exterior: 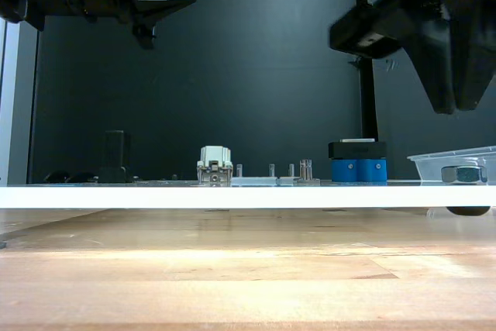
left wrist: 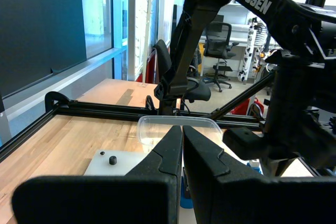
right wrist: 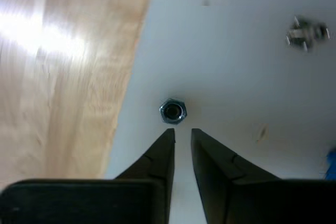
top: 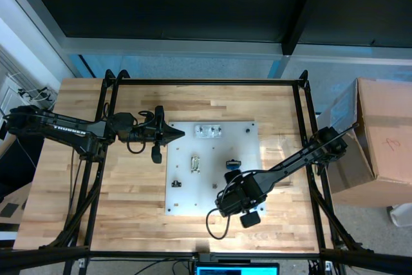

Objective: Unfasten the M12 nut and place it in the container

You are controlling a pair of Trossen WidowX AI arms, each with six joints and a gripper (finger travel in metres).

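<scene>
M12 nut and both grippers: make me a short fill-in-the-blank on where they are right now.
1. The M12 nut sits on its ___, on the white board.
2. ___ gripper holds it.
3. The right gripper, slightly open, hangs ___ the nut.
4. The left gripper, shut, hovers at the board's far ___ edge.
Missing: stud; neither; above; left.

The nut (right wrist: pixel 172 111) is silver, the board (right wrist: pixel 236 51) white, the table (right wrist: pixel 63 77) pale streaked wood, left gripper (left wrist: pixel 182 129) and right gripper (right wrist: pixel 182 130) black, the block (exterior: pixel 359 170) blue.
</scene>
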